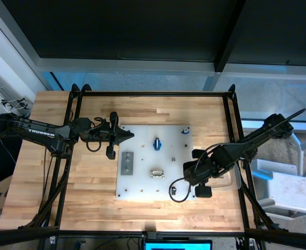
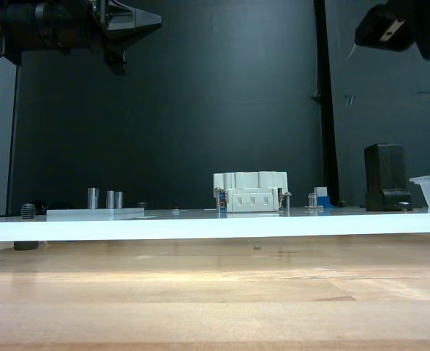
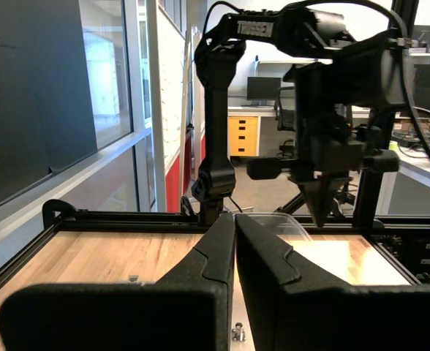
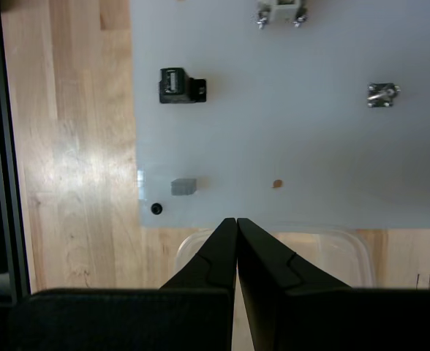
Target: Pick the 16mm bar from the taskboard and place it in the container
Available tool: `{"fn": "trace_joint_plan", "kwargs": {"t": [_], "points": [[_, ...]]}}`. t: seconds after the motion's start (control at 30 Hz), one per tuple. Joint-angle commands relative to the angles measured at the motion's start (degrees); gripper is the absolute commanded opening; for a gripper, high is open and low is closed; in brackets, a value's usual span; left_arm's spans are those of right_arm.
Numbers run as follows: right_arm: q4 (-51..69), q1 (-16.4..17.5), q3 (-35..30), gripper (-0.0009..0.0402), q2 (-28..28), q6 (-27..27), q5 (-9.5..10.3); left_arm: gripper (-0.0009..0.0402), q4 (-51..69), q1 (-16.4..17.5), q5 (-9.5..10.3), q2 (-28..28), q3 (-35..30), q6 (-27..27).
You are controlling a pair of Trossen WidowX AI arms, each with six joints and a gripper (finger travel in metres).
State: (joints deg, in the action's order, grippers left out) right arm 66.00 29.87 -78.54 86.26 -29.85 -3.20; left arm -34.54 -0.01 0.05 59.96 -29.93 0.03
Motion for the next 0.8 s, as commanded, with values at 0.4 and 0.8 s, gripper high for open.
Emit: {"fn": "trace_joint_plan", "kwargs": {"t": [0.4, 0.8], "points": [[2.05, 1.79, -3.30, 0.0020, 4.24, -1.84, 0.33, 0.0000, 0.00, 0.02, -0.02, 0.02, -0.02, -0.02], [1.84, 2.45, -3.21, 0.0125, 7.04, -2.16, -0.11, 0.0000, 0.00, 0.00, -0.02, 0.02, -0.02, -0.02]]}}
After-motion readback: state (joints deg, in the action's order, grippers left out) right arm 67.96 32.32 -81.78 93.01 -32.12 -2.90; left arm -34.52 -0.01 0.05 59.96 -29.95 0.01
